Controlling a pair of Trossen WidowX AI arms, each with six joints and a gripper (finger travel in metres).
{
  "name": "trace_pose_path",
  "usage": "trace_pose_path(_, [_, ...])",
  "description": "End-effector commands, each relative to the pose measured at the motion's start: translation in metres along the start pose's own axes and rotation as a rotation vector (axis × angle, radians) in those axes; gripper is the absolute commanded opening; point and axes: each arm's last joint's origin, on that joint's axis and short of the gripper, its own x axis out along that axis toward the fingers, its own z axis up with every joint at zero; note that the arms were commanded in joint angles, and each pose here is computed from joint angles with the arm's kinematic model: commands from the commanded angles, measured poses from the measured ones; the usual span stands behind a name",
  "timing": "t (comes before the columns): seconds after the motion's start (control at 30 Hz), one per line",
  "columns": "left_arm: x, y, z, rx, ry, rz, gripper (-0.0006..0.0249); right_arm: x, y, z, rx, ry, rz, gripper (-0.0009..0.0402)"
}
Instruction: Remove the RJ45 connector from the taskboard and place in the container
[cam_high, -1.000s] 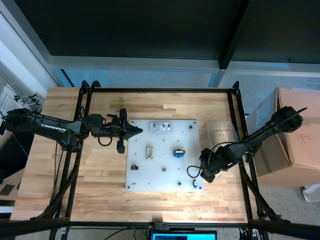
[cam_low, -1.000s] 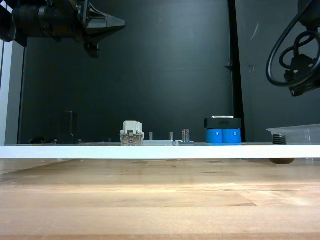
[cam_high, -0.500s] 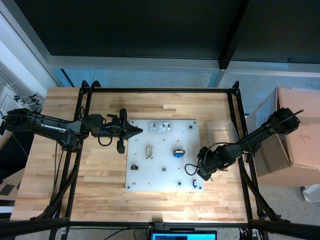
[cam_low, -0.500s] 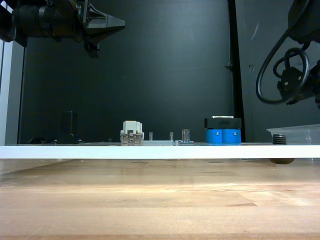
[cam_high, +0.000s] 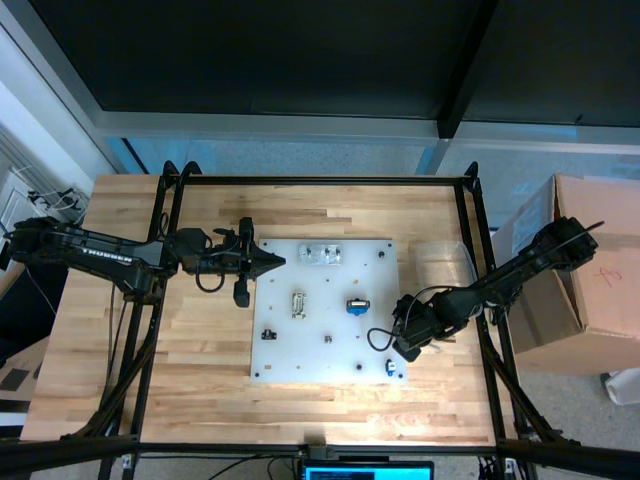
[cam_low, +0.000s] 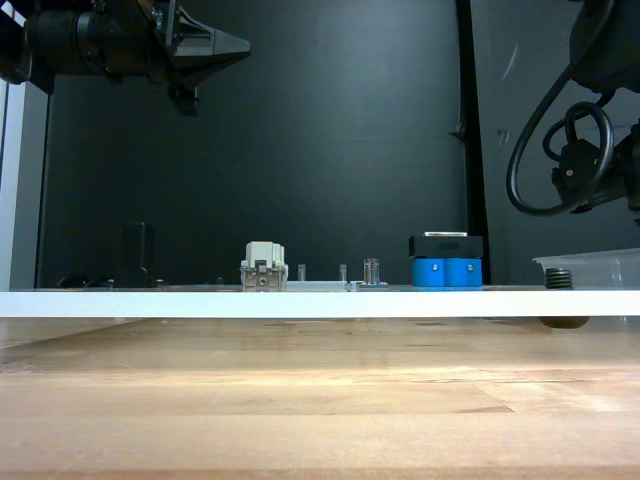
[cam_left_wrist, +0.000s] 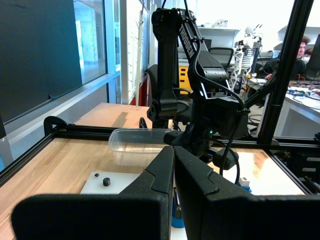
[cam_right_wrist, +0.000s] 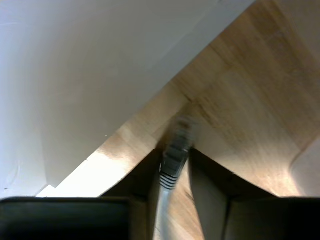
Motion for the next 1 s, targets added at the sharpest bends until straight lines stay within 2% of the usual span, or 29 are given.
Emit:
trace_pose_path(0.03, [0.0, 0.0, 0.0, 0.0, 0.0, 0.0, 0.0, -0.001, 0.001, 0.0, -0.002, 0.003, 0.009, 0.0007])
trace_pose_path(0.07, [0.0, 0.0, 0.0, 0.0, 0.0, 0.0, 0.0, -0.002, 0.001, 0.0, -0.002, 0.001, 0.013, -0.0004])
trace_pose_path(0.3, [0.0, 0.0, 0.0, 0.0, 0.0, 0.0, 0.0, -0.021, 0.003, 0.002, 0.001, -0.011, 0.046, 0.0008])
trace_pose_path(0.5, [0.0, 0.0, 0.0, 0.0, 0.0, 0.0, 0.0, -0.054, 0.0, 0.009, 0.025, -0.019, 0.052, 0.0001])
trace_pose_path(0.63, [0.0, 0.0, 0.0, 0.0, 0.0, 0.0, 0.0, -0.078, -0.011, 0.019, 0.072, -0.054, 0.064, 0.0])
trace_pose_path(0.8, [0.0, 0.0, 0.0, 0.0, -0.001, 0.0, 0.0, -0.098, -0.035, 0.029, 0.134, -0.129, 0.025, 0.0])
trace_pose_path(1.0, [0.0, 0.0, 0.0, 0.0, -0.001, 0.0, 0.0, -0.108, -0.069, 0.035, 0.234, -0.152, -0.112, 0.0001])
